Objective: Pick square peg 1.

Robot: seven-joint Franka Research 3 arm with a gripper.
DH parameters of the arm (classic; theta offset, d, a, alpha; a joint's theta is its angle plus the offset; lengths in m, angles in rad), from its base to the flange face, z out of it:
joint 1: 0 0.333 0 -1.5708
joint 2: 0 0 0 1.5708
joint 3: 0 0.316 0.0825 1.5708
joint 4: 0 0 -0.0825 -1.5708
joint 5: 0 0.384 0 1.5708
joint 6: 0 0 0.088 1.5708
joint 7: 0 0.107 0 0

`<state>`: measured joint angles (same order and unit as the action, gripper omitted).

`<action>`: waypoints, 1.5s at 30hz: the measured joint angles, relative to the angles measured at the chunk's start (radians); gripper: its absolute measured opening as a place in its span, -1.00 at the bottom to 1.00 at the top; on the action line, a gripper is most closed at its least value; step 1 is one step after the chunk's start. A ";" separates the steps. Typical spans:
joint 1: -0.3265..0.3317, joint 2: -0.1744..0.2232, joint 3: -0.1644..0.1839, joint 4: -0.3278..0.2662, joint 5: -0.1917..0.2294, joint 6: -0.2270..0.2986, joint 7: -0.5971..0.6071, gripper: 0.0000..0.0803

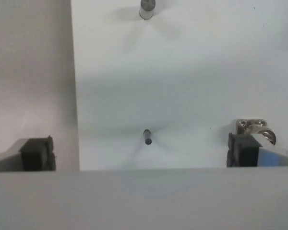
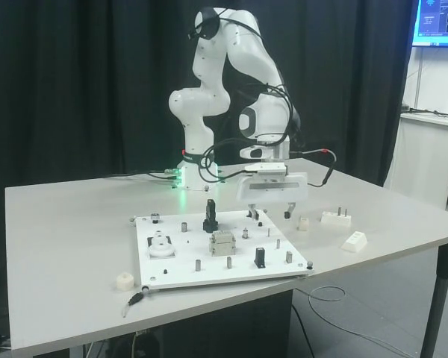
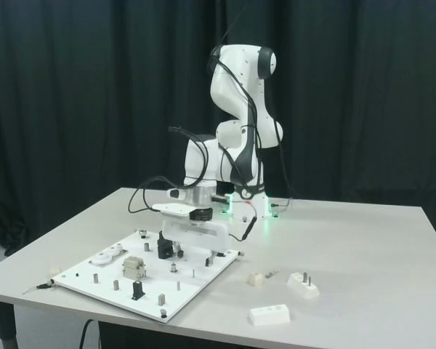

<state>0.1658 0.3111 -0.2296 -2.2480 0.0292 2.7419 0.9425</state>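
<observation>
Hand (image 2: 270, 215) is held wide open above the white board (image 3: 94, 287); square peg 1, not identifiable, is judged small, rigid, light, best pinched by flat sides

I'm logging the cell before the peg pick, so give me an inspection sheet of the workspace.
Surface: grey table carrying a white board.
Job's things: pegs and fixtures stand on the board; square peg 1 cannot be singled out.
Clutter: small white blocks lie off the board.
Grippers: claw open, empty, above the board's far edge.
Cables: black cable loops by the wrist; one hangs below the table.
Surroundings: black curtain; a screen in one corner.
</observation>
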 joint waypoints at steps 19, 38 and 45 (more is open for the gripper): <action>0.001 -0.024 0.000 0.000 0.000 -0.022 -0.014 0.99; 0.003 -0.049 0.026 0.000 0.000 -0.031 -0.026 0.99; 0.003 -0.062 0.053 0.000 0.000 -0.036 -0.042 0.99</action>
<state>0.1685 0.2490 -0.1767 -2.2480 0.0292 2.7057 0.9008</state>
